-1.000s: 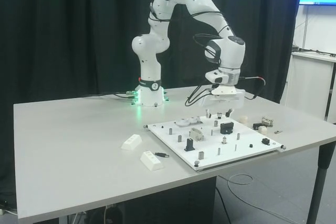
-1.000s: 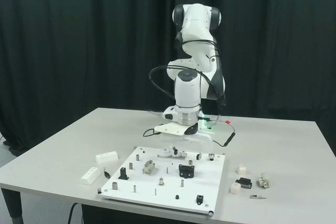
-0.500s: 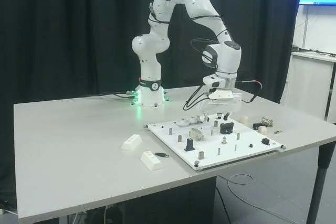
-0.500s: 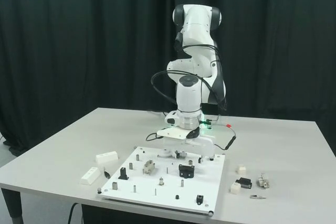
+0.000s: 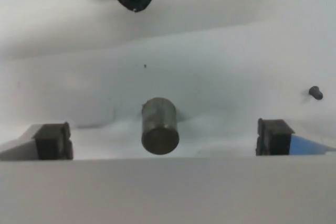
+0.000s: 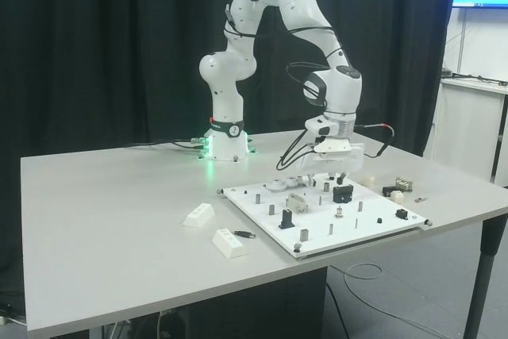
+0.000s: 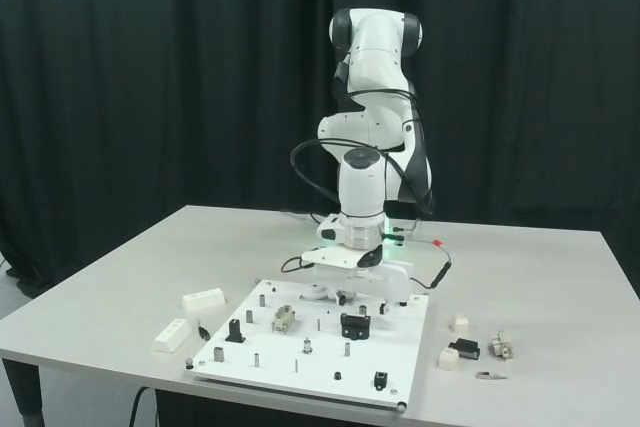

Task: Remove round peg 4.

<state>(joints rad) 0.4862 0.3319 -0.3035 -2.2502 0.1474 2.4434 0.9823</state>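
free room: i see bare white board point(image 5: 220, 61) on both sides of the round peg point(image 5: 159, 126), fingers point(image 5: 52, 141) well apart from it | obstacles: black fixture point(image 7: 355, 326) just beside the gripper point(image 7: 361, 302), small posts across the board

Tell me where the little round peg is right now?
The short grey round metal peg stands upright on the white board, midway between the gripper's two open black fingertips in the wrist view.
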